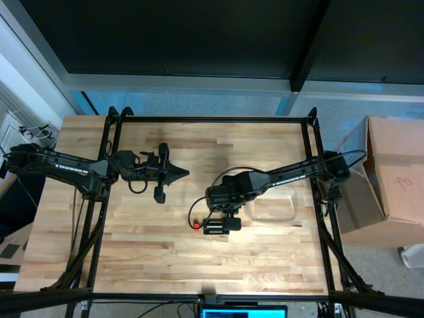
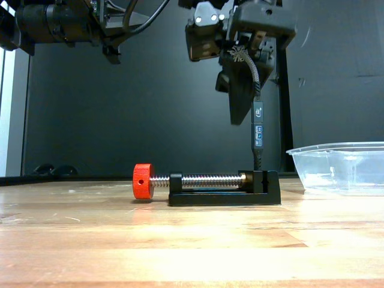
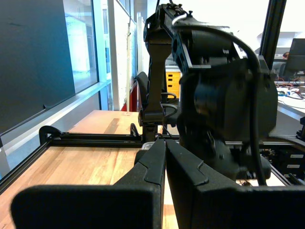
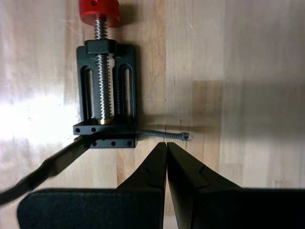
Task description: Remove the USB-C connector from the USB-C receptacle and place in the container
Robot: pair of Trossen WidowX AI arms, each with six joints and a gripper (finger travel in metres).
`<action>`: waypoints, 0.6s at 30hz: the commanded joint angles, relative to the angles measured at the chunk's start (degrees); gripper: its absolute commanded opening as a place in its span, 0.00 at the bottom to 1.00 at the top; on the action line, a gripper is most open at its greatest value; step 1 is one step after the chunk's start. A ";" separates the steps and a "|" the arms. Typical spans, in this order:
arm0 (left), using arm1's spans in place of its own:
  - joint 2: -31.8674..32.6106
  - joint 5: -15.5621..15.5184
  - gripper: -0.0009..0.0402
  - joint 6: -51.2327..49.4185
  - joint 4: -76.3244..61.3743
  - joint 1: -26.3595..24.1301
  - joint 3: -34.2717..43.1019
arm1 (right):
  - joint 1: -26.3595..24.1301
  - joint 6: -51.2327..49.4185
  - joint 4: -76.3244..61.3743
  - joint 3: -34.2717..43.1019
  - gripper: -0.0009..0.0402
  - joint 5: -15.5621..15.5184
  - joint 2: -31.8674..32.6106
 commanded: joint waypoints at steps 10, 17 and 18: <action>0.02 0.00 0.02 0.00 0.02 0.02 0.00 | 3.34 2.16 -4.26 0.13 0.02 0.04 -8.37; 0.02 0.00 0.02 0.00 0.02 0.02 0.00 | 7.43 4.55 -4.81 0.15 0.02 0.04 -10.34; 0.02 0.00 0.02 0.00 0.02 0.00 0.00 | 7.80 4.85 -4.83 0.15 0.02 0.00 -10.32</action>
